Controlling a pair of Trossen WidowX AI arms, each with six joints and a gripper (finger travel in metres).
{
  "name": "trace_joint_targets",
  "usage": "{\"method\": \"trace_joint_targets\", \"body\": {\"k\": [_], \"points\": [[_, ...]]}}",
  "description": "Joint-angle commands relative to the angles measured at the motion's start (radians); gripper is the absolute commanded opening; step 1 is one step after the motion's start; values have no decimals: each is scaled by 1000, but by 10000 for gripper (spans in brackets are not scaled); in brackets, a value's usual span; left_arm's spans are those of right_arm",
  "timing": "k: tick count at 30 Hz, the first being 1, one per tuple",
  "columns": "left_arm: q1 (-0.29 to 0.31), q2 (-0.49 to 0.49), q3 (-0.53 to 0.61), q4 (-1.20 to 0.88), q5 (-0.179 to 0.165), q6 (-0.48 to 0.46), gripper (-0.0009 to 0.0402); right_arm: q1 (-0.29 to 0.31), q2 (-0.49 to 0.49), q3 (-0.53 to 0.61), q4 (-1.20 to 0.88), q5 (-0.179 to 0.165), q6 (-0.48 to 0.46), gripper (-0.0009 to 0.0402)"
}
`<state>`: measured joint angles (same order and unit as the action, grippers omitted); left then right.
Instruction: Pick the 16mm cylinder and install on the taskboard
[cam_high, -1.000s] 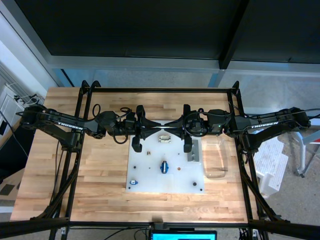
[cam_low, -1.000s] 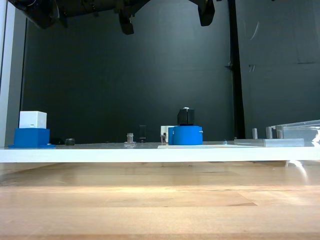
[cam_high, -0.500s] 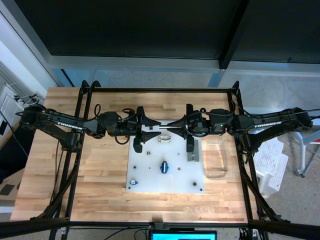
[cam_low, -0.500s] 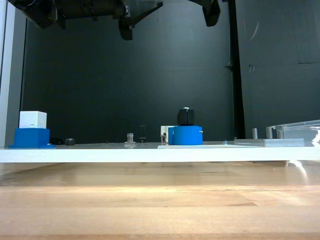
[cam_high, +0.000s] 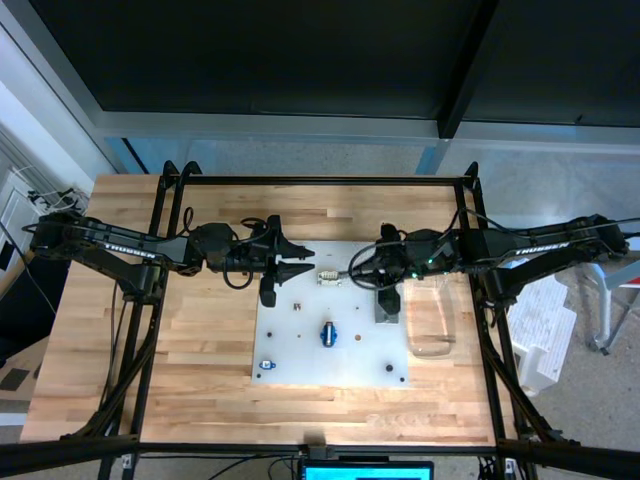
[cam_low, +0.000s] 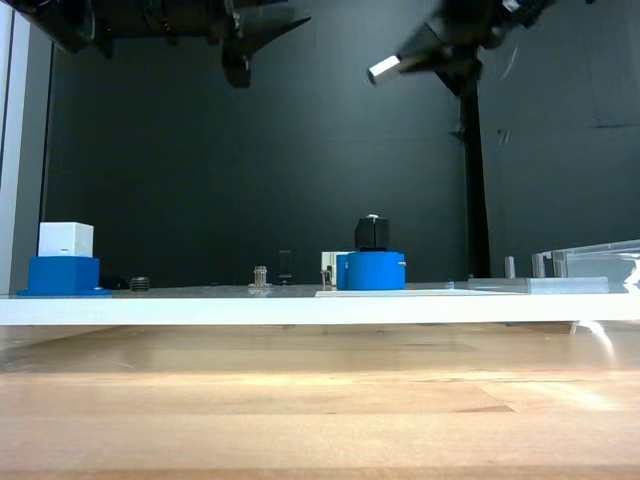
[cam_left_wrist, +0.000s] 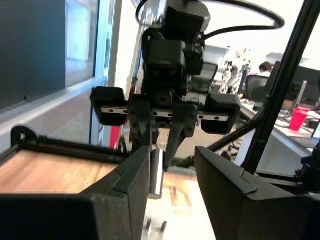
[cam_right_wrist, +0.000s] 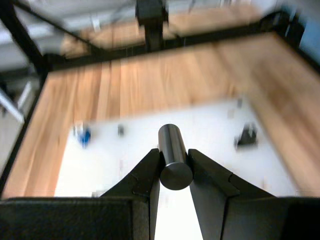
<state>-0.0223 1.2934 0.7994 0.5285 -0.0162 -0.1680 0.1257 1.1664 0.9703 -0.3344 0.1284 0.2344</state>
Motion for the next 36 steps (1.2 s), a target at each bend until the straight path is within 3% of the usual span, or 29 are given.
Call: {"method": "trace_joint_targets", "body": {"k": [1, 13, 18, 24, 36], "points": [[0, 0, 2, -8, 1, 0, 101, 36, 10, 1, -83, -1, 8, 4], [0, 0, 2, -7, 0, 1, 80, 140, 83, 18, -339, -2, 119, 4], [0, 0, 2, -8, 0, 1, 82, 175, 188, 125, -496, -2, 117, 4], [1, 0, 2, -8, 0, 1, 81, 185, 345, 264, -638, -47, 114, 4], [1, 0, 2, -8, 0, 1, 81, 190, 603, 507, -778, -49, 98, 4]]}}
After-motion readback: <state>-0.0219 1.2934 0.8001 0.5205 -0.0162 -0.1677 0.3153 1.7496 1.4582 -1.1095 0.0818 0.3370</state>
